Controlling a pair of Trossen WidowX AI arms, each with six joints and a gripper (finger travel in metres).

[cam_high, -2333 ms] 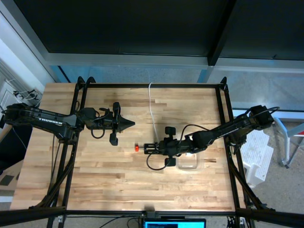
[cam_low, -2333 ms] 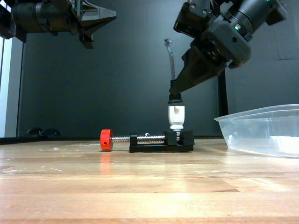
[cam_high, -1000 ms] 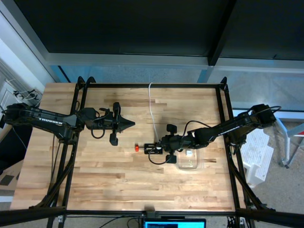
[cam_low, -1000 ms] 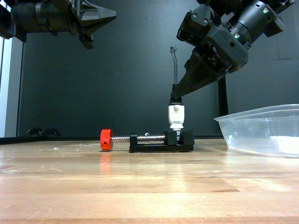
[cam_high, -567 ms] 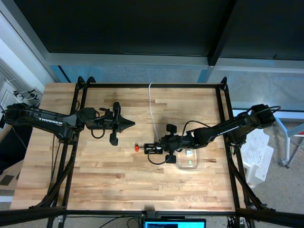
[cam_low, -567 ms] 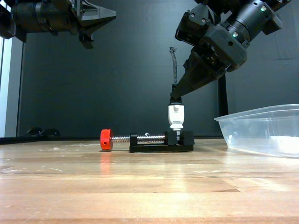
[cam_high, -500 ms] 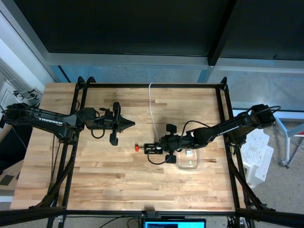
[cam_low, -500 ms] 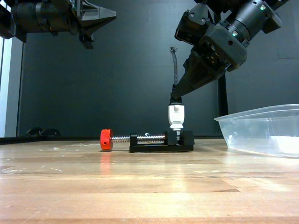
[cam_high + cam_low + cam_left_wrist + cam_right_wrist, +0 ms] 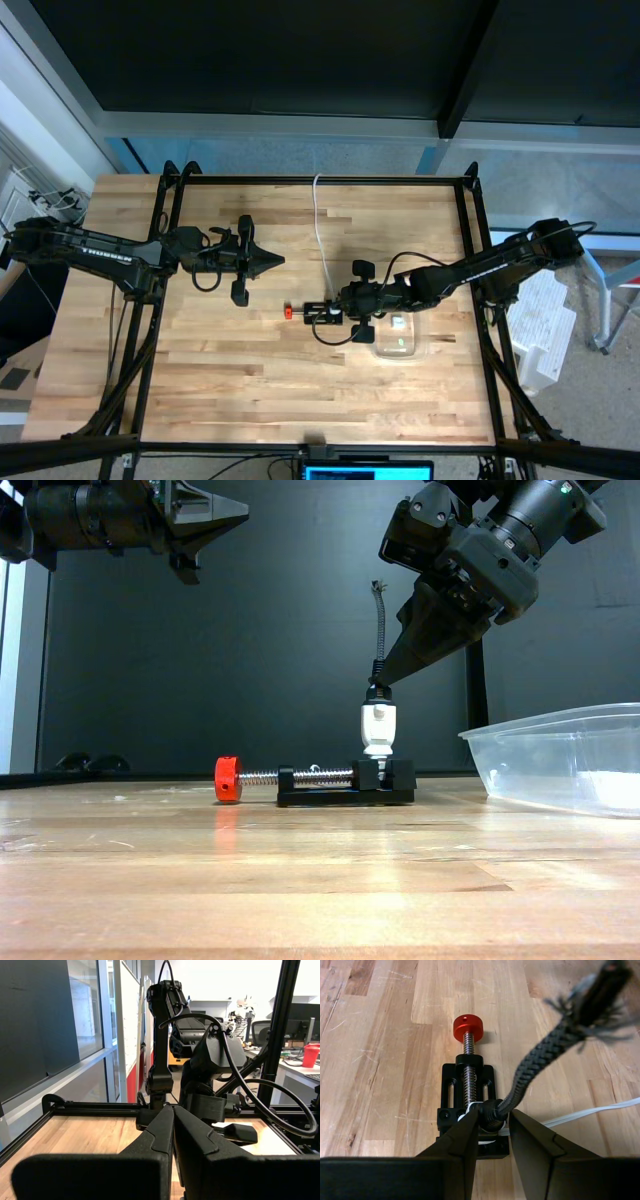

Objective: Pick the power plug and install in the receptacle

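The power plug [image 9: 377,693], small and black with a frayed braided lead [image 9: 545,1045] rising from it, sits on top of the white receptacle [image 9: 377,728]. A black vise [image 9: 345,783] with a red knob [image 9: 468,1026] clamps the receptacle upright. My right gripper [image 9: 494,1121] reaches down at a slant with its fingers on either side of the plug, shut on it. In the high view the right gripper [image 9: 343,305] hovers over the vise. My left gripper [image 9: 275,261] hangs shut and empty, raised over the table's left half.
A clear plastic tray [image 9: 570,760] stands just right of the vise, holding a small white block [image 9: 398,323]. The receptacle's white cable [image 9: 321,230] runs to the table's far edge. A black frame borders the table.
The right gripper has shifted a little to the right and up over the receptacle, and the plug's braided lead has swung with it. The left arm has not moved.
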